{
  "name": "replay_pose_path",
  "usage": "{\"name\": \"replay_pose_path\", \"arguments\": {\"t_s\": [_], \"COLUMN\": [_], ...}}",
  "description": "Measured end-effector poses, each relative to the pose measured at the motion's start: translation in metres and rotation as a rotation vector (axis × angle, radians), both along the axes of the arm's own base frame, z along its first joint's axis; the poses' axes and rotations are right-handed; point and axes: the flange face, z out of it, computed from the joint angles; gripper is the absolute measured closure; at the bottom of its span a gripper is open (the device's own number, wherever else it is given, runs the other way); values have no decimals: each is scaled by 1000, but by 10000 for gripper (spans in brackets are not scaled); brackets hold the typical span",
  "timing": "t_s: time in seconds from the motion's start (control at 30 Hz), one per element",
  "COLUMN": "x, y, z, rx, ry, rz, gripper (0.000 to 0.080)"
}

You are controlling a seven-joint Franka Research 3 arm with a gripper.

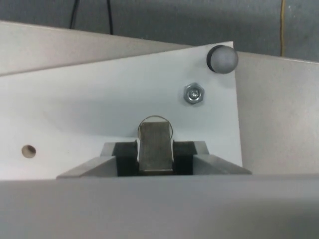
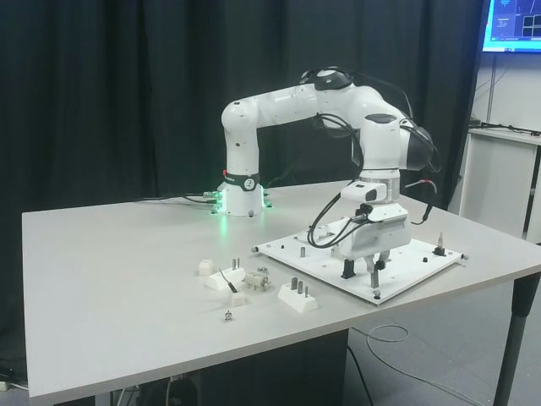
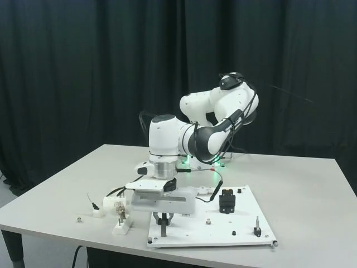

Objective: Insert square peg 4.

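Grey peg (image 1: 155, 149) clamped in my claw (image 1: 155, 167) | just above white board (image 1: 99, 109), beside nut (image 1: 195, 93) | step: alignment | next: I lower straight into hole.

**Room: black curtains, grey table, screen in corner**

Black curtain (image 2: 127, 93) hangs in folds behind the whole table, floor to top in both room views (image 3: 83, 67). Grey table (image 2: 110, 271) has a plain flat top on dark legs (image 2: 517, 338); one leg also shows at the near corner in the second room view (image 3: 15, 248). A lit screen (image 2: 512, 25) sits high in the corner. Below it stands a white cabinet (image 2: 499, 182). Grey floor (image 2: 439, 372) under the table edge, with a cable loop (image 2: 387, 333) hanging there.
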Motion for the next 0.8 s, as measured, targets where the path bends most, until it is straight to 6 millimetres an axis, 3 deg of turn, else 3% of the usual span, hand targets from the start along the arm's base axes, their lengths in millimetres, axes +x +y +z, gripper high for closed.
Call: {"name": "replay_pose_path", "arguments": {"t_s": [0.8], "x": [1], "y": [3], "z": [0], "rx": [-14], "ry": [-9], "rz": [66], "gripper": [655]}}
